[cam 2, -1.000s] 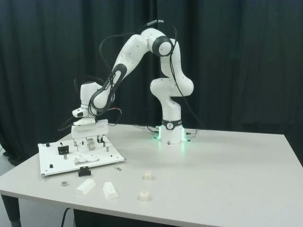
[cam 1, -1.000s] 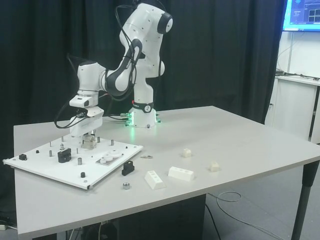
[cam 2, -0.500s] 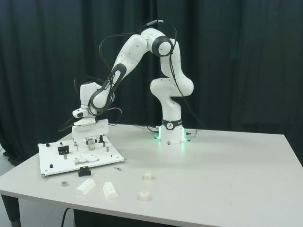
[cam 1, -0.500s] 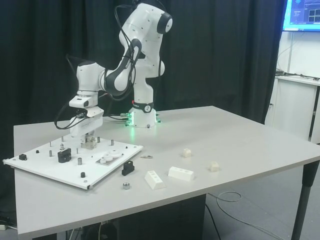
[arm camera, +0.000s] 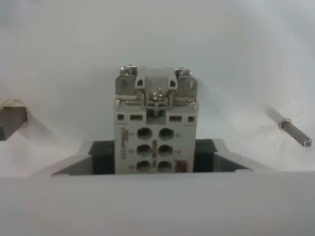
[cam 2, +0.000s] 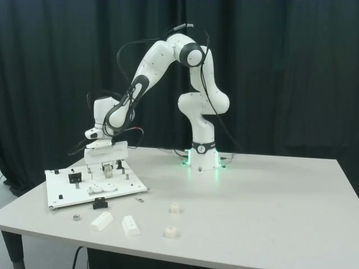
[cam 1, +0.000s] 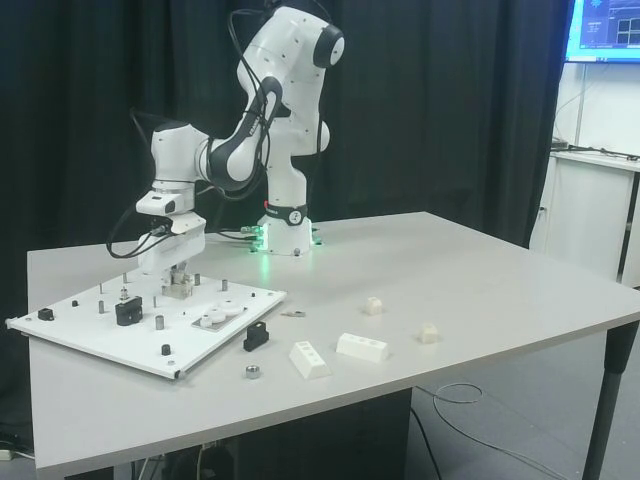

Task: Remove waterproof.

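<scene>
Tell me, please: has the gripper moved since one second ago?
Yes. In the first room view the gripper has risen slightly, straight up from the white board, carrying the grey connector with it.

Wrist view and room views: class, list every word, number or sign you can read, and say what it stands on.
Connector: small marks beside its holes and down one edge, too blurred to read.
Screen: some writing, too small to read.
Board, loose parts, arm: no writing visible.
</scene>
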Motion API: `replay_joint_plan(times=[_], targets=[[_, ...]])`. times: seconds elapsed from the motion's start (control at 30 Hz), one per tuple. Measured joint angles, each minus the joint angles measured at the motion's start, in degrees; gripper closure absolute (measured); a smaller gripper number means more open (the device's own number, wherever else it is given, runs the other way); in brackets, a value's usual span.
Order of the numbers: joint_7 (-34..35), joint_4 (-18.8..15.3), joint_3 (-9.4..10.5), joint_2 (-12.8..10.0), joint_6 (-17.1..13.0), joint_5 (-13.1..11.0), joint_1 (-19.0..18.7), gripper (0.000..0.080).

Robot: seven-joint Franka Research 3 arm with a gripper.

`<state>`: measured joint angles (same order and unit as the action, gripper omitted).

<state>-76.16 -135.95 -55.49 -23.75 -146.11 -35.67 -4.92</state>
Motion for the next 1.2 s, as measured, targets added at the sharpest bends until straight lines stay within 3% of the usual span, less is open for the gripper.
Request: replay_joint_plan(times=[1.2], targets=[[0.00,0.58,0.14,-0.06,1.42,0.03,0.64,0.0480]])
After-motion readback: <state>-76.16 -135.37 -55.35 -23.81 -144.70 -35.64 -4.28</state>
